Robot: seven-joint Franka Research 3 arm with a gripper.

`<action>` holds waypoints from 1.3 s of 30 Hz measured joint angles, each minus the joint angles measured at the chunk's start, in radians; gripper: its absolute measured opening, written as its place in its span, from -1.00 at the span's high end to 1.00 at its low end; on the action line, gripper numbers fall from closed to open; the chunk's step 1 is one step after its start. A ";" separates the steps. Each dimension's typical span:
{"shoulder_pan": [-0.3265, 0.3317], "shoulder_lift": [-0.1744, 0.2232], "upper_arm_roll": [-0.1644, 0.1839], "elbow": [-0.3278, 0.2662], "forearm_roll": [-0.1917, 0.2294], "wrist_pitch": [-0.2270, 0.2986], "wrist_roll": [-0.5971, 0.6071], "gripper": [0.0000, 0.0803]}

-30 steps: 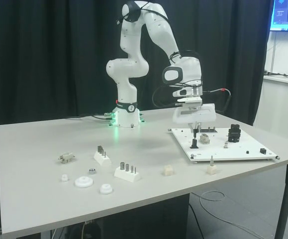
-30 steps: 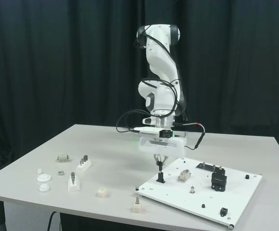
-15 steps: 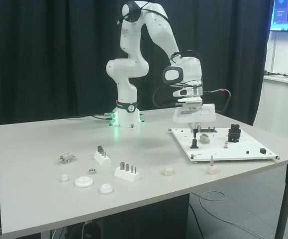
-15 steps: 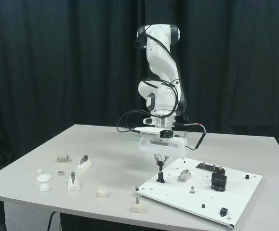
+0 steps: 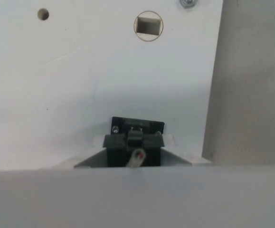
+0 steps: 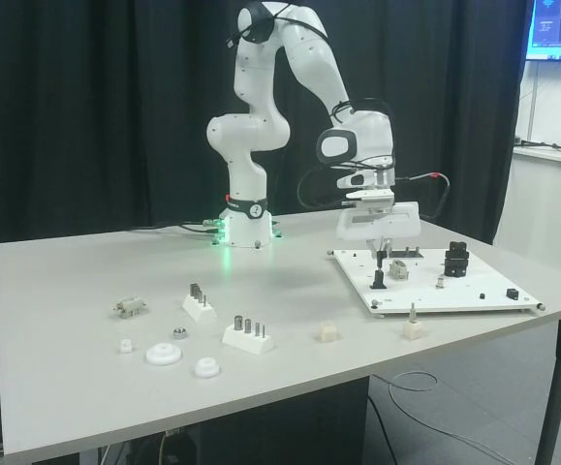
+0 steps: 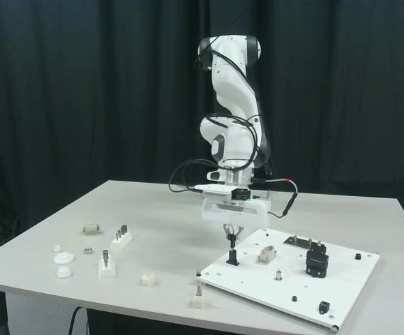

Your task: Insert USB.

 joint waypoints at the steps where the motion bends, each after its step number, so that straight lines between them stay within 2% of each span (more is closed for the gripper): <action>1: 0.000 0.000 0.000 0.000 0.000 0.000 0.000 0.83; 39: -0.005 0.009 -0.001 0.006 0.000 0.018 0.000 0.83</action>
